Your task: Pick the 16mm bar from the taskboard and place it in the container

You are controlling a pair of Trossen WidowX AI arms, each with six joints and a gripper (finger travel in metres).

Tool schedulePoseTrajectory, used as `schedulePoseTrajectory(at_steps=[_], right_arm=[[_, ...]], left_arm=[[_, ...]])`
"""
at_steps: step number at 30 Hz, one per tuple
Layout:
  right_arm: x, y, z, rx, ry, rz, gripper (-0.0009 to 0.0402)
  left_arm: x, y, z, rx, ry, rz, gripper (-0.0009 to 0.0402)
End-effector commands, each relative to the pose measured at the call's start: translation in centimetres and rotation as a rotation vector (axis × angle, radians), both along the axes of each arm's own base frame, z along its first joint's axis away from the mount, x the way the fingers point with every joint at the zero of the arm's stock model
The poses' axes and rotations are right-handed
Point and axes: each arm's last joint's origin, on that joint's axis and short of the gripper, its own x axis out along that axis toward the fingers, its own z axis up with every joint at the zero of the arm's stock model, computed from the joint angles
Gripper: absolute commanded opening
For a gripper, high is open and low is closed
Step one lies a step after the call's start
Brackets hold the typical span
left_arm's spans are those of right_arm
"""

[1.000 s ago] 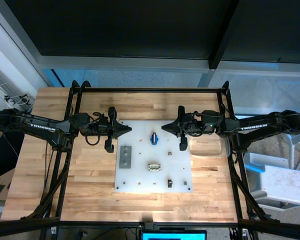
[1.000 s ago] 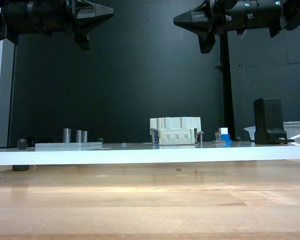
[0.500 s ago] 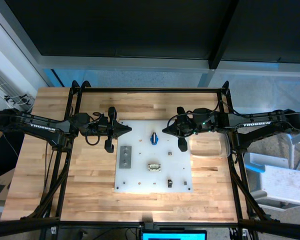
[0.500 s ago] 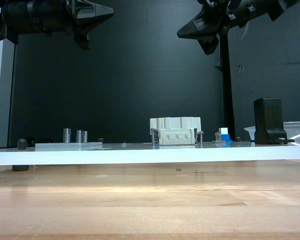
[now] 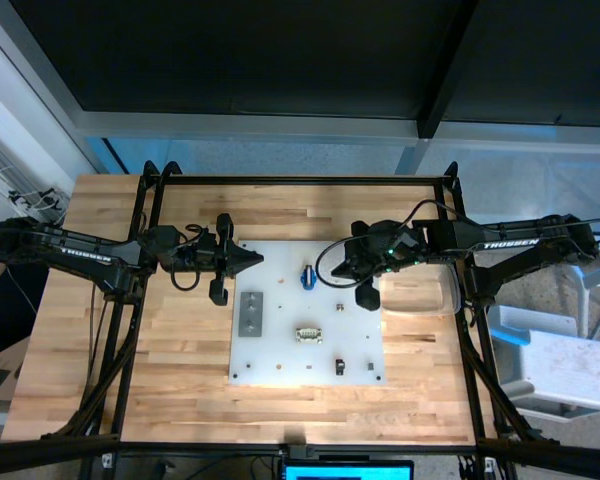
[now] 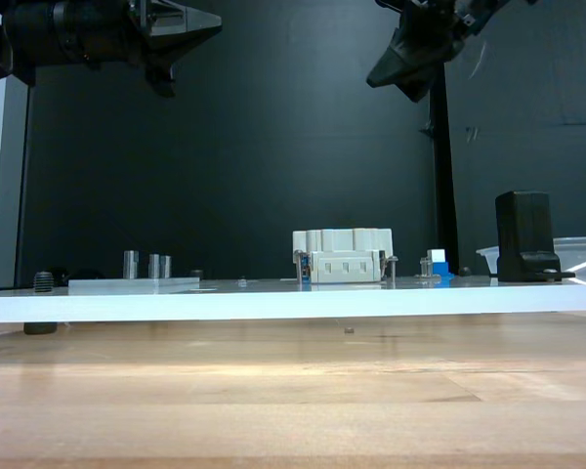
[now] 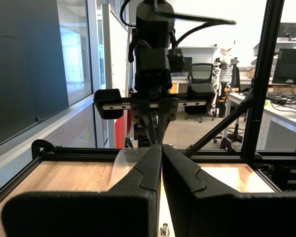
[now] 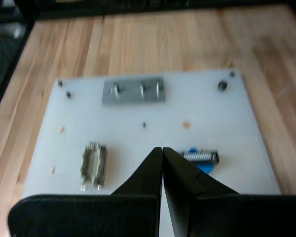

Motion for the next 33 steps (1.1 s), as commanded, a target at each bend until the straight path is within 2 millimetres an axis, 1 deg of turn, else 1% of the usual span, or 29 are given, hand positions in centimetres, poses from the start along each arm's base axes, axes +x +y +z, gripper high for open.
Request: schedulePoseTrajectory(at_steps=[1, 8, 10, 16, 27, 33], right_arm=[[0.0, 0.1, -0.3, -0.001, 0.088, 0.000, 0.0000], [-0.3, 0.4, -1.3, 0.009, 0.202, -0.002, 0.0000], [-0.5, 0.6, -1.3, 0.018, 0.224, -0.007, 0.0000], [-0.6, 1.2, -1.3, 0.018, 0.235, 0.008, 0.0000], [-1.2, 1.5, -1.5, 0.028, 0.296, -0.002, 0.0000], [-1.4, 2.0, -2.1, 0.032, 0.359, -0.001, 0.0000]], left_arm=[[0.0, 0.0, 0.0, 0.000, -0.001, 0.000, 0.0000], [0.0, 0.0, 0.0, 0.000, -0.001, 0.000, 0.0000], [0.0, 0.0, 0.0, 0.000, -0.001, 0.000, 0.0000], [0.0, 0.0, 0.0, 0.000, -0.001, 0.000, 0.0000], [0.0, 0.0, 0.0, 0.000, -0.001, 0.000, 0.0000], [0.0, 0.0, 0.0, 0.000, -0.001, 0.000, 0.0000]])
